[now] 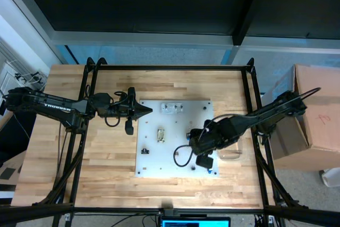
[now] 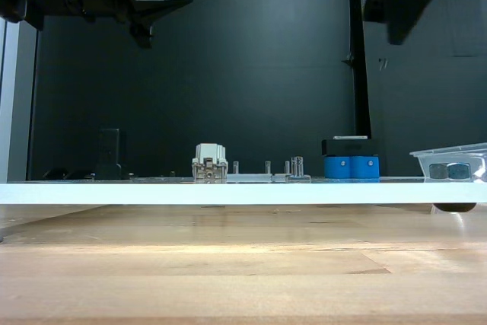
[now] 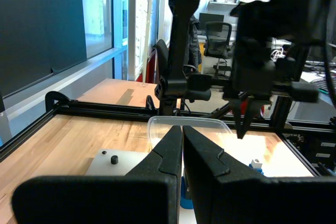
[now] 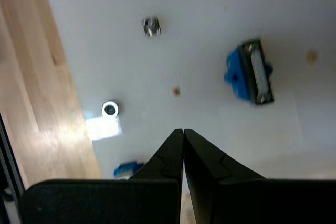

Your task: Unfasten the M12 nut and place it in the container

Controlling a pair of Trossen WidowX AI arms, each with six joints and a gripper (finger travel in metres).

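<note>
The silver nut (image 4: 104,109) sits on its stud (image 4: 110,110) on the white board (image 4: 157,3), below and to one side of the closed, empty right gripper (image 4: 183,131), far nearer than the closed left gripper (image 3: 182,128) raised at the board's left edge.

1. From above, the right arm (image 1: 249,118) hides the board's (image 1: 159,163) near right edge from us
2. Seen low, the nut (image 2: 448,170) overlaps the edge-cropped tray (image 2: 456,151); we cannot tell whether it sits on its stud or inside
</note>
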